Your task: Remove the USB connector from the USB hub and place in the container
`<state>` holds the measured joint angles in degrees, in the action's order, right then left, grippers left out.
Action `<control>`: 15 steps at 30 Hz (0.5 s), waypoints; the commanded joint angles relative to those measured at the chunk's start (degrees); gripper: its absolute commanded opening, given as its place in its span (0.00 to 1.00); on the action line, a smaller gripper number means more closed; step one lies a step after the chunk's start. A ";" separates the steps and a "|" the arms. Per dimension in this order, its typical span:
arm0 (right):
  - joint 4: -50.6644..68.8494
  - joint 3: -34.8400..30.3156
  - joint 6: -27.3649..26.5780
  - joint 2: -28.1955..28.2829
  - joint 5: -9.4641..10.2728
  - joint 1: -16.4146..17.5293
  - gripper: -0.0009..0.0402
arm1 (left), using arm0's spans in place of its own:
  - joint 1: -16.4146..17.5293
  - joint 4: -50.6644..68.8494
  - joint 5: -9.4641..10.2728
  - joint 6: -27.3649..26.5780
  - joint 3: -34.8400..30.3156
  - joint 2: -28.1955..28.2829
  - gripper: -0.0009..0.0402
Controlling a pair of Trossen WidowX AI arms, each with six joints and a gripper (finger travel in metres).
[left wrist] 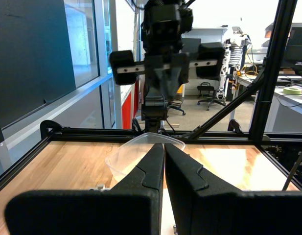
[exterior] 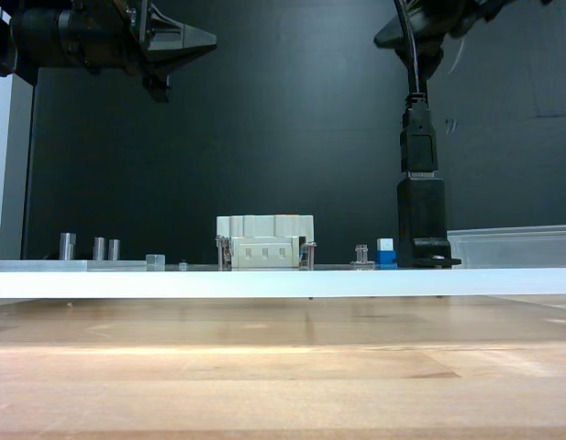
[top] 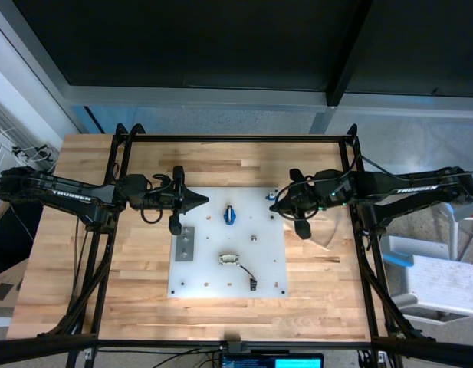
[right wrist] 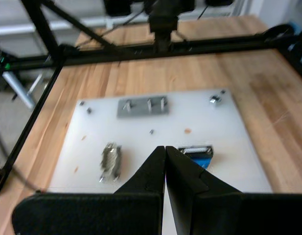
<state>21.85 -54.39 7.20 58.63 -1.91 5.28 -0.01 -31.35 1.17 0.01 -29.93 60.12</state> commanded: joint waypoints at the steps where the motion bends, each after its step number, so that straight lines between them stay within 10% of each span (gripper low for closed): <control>1: 5.46 -3.21 0.42 1.38 -0.15 1.14 0.02 | 0.00 -0.02 -0.02 0.02 -0.02 -0.02 0.02; 7: 13.86 -8.90 1.57 5.20 -4.63 4.39 0.02 | 0.00 -0.02 -0.02 0.02 -0.02 0.00 0.02; 15: 21.51 -14.08 5.49 10.80 -5.35 9.20 0.02 | 0.00 -0.02 -0.02 0.02 -0.02 -0.02 0.02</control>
<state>42.44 -67.88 12.19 68.60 -6.90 13.47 -0.01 -31.35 1.17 0.01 -29.95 60.10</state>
